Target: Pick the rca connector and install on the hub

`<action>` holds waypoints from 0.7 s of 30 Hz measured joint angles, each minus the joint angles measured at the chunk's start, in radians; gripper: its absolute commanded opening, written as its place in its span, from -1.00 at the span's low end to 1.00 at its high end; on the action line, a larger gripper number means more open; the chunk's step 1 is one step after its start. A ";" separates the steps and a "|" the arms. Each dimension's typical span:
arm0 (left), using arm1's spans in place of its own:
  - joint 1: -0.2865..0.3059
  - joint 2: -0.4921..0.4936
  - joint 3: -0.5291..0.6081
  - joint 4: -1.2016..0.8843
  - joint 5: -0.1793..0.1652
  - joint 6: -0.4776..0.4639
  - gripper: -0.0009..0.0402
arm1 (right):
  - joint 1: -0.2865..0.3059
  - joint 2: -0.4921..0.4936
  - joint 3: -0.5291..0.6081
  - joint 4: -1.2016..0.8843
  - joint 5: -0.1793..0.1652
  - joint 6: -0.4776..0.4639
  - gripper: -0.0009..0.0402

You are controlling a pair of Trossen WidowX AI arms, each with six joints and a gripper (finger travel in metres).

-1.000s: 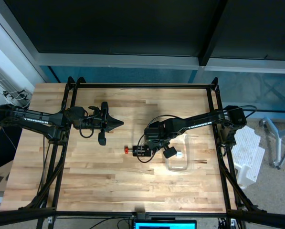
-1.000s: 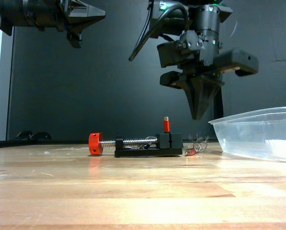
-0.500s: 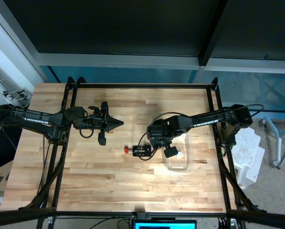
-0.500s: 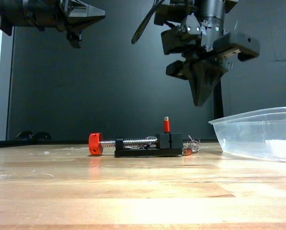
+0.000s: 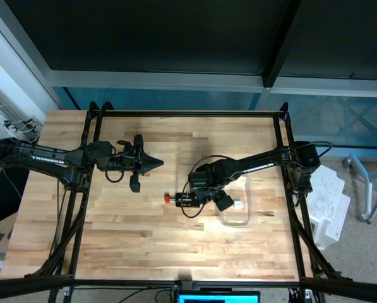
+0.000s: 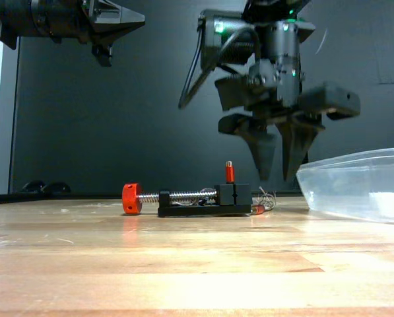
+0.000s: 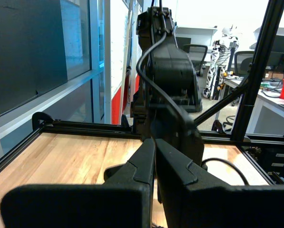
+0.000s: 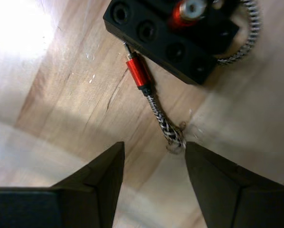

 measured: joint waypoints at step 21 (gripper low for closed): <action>0.000 0.000 0.000 0.000 0.000 0.000 -0.96 | -0.017 0.076 -0.002 0.104 -0.028 -0.156 -0.48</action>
